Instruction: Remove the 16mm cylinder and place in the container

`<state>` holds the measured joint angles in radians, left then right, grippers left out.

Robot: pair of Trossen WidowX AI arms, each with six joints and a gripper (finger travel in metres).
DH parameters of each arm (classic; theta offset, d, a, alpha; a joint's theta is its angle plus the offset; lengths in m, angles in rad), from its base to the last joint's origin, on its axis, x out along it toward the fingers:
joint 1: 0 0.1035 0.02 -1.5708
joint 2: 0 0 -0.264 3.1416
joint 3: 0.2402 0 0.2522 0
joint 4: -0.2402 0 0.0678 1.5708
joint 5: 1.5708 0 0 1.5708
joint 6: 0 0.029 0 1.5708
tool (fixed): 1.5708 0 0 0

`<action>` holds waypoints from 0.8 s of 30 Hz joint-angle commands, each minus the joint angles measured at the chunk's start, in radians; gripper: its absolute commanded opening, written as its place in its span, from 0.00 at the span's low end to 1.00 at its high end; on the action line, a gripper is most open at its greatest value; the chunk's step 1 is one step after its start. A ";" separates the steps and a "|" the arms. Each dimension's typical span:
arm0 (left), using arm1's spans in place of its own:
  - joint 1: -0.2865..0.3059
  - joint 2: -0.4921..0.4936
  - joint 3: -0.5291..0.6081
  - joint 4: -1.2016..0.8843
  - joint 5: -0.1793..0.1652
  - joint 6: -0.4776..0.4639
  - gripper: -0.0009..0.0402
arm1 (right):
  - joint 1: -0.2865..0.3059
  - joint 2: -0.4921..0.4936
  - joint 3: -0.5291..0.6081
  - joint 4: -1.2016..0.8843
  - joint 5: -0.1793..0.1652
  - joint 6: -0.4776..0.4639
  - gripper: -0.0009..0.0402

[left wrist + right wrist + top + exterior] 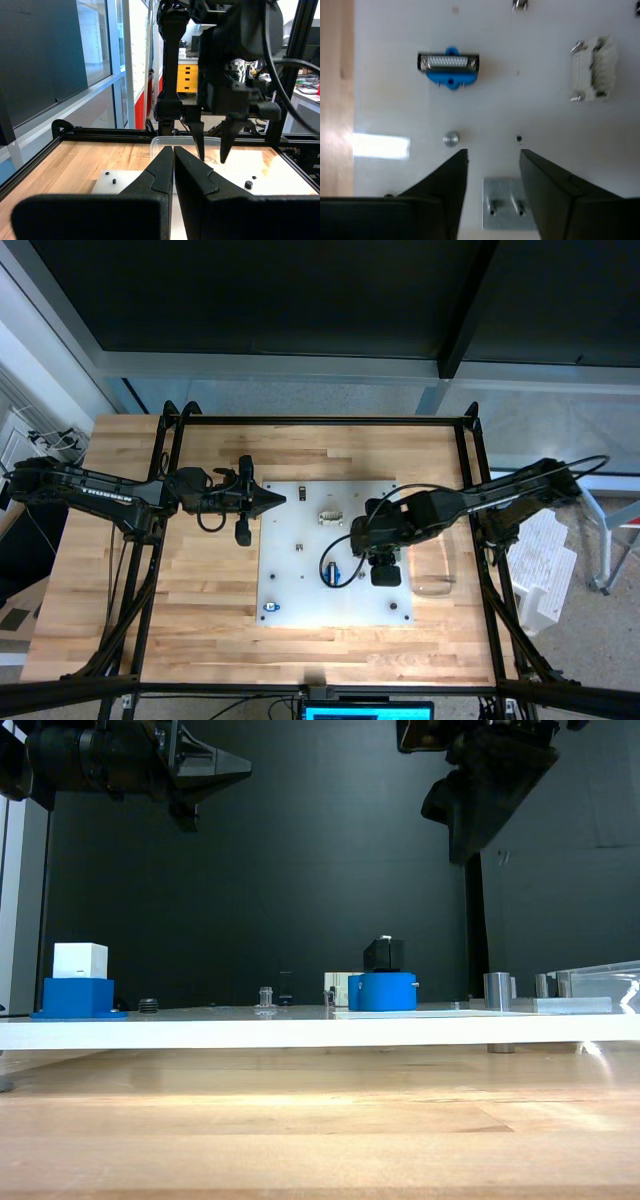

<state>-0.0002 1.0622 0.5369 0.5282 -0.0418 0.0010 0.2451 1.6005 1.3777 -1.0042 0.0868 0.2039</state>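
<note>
Black robot hands: 2. The left hand (173, 150) is at the board's ten o'clock, the right hand (493, 154) at its three o'clock.
White square task board (300, 580): 1.
Clear rectangular plastic tub (440, 590): 1.
Pale silver short round peg (451, 139): 1.
Blue-framed pin connector (449, 67): 1.
White plastic connector (592, 70): 1.
Flat grey metal block (507, 205): 1.

Task board (300, 590) sits mid-table (200, 590); container (440, 587) on the table just right of it. 16mm cylinder (451, 138) on board: D-sub connector (448, 65) to its left, metal block (501, 191) right. Right gripper (493, 151) above block, left of container. Left gripper (283, 499) above board's far-left edge.
</note>
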 commanded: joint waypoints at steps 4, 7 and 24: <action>0.000 0.000 0.000 0.000 0.000 0.000 0.02 | 0.023 0.098 0.080 -0.066 0.000 -0.002 0.58; 0.000 0.000 0.000 0.000 0.000 0.000 0.02 | 0.035 0.123 0.089 -0.066 0.000 -0.003 0.64; 0.000 0.000 0.000 0.000 0.000 0.000 0.02 | 0.069 0.192 0.078 -0.068 0.000 0.027 0.68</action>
<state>-0.0002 1.0622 0.5369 0.5278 -0.0418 0.0010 0.3134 1.7927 1.4612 -1.0817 0.0864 0.2302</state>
